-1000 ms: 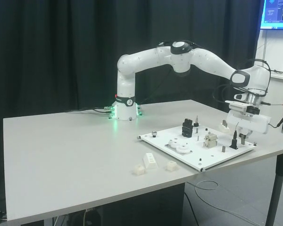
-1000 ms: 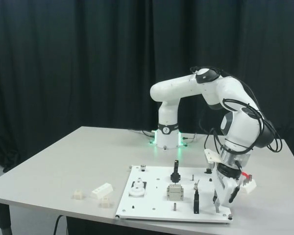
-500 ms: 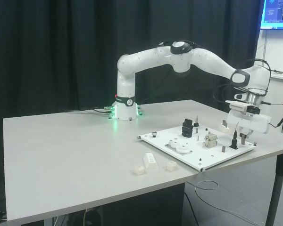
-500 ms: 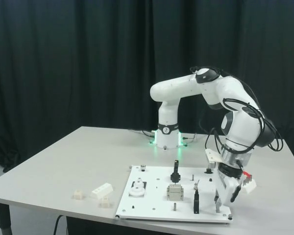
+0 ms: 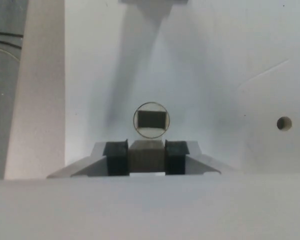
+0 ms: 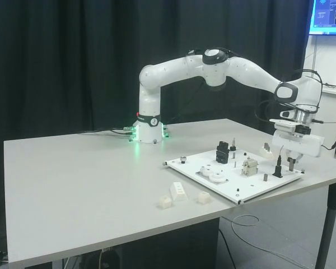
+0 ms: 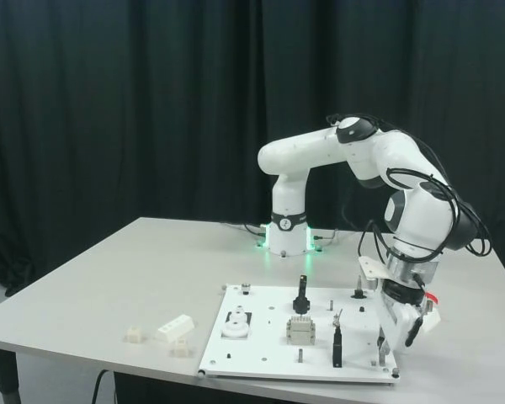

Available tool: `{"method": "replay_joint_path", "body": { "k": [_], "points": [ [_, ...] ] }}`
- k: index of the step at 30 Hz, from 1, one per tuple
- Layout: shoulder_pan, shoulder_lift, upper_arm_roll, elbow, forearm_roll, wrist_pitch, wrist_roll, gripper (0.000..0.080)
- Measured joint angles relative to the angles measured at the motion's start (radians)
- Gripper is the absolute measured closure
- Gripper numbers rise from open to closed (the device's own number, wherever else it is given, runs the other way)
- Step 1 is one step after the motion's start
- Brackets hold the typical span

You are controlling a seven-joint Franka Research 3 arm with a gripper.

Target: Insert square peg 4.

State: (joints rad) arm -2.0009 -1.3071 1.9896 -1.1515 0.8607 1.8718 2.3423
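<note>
In the wrist view my gripper (image 5: 146,159) is shut on the grey square peg (image 5: 146,151), whose end shows between the two black pads (image 5: 116,157). Just beyond the peg's tip, a dark square hole (image 5: 150,119) inside a round ring sits in the white board (image 5: 215,75). The peg hangs above the board and does not touch the hole. In the first room view the gripper (image 6: 291,163) hovers low over the board's (image 6: 224,188) far right end. The second room view shows the gripper (image 7: 385,343) near the board's (image 7: 261,345) front right corner.
On the board stand a black post (image 6: 278,166), a black block (image 6: 222,152), a small grey connector (image 6: 250,166) and white gears (image 6: 215,174). Three white blocks (image 6: 179,192) lie on the grey table (image 6: 73,179) left of the board. A small round hole (image 5: 284,123) lies beside the square one.
The gripper with the peg has shifted slightly along the board toward its outer right corner, away from the black post. Nothing else has moved.
</note>
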Motion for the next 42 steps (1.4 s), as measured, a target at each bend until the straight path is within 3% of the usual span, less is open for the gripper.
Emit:
{"method": "replay_joint_path", "body": {
  "k": [42],
  "points": [
    [0.001,-0.003,-0.013,-0.004,-0.021,0.001,0.036,0.0650]
  ]
}}
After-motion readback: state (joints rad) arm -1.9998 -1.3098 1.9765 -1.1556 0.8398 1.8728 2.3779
